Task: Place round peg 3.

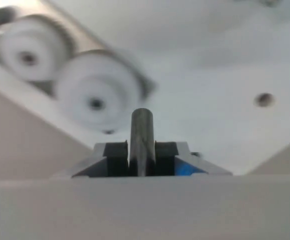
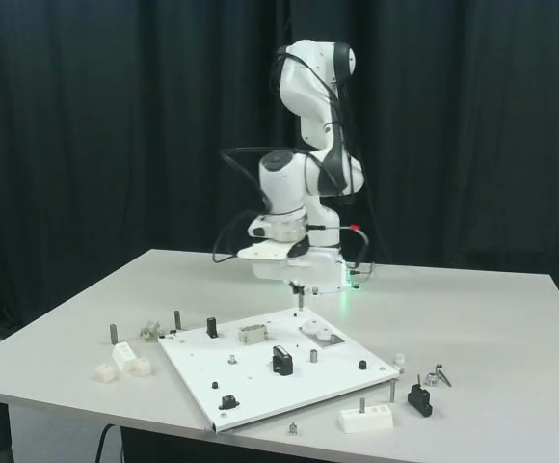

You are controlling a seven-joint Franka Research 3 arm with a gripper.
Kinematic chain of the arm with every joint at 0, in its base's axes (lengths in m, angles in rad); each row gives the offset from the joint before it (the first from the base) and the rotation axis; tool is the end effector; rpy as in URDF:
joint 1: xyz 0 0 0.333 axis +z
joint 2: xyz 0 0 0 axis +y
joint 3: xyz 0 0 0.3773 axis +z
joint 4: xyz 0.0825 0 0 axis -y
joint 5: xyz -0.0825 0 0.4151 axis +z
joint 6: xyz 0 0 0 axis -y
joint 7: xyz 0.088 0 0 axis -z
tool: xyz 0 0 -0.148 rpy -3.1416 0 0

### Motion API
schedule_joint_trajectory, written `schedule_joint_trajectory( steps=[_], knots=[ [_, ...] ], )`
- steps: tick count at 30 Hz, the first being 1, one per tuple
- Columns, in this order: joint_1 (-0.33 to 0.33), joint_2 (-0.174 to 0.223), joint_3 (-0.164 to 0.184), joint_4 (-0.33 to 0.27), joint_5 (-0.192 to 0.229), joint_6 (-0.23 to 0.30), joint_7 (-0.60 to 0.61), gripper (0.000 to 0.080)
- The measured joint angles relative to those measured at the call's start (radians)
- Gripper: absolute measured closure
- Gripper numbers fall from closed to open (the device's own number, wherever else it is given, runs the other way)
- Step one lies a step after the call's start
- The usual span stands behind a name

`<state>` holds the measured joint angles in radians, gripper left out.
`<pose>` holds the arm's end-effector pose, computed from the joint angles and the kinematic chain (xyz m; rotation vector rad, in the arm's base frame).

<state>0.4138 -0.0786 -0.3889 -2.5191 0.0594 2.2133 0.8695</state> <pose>0.4354 0.0166 0.2853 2.7890 -1.3151 -0.3751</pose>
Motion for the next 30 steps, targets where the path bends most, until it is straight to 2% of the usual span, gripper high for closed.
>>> schedule_joint_trajectory(
  steps=[5,16,21,30],
  knots=[
    [0.040,0.000,0.041,0.007,0.023,0.021,0.039,0.0692],
    [0.121,0.017,0.139,0.019,0.021,0.098,0.188,0.0692],
    [0.143,0.041,0.174,0.029,0.014,0.138,0.218,0.0692],
    [0.169,0.111,0.228,0.067,0.013,0.197,0.249,0.0692]
  ],
)
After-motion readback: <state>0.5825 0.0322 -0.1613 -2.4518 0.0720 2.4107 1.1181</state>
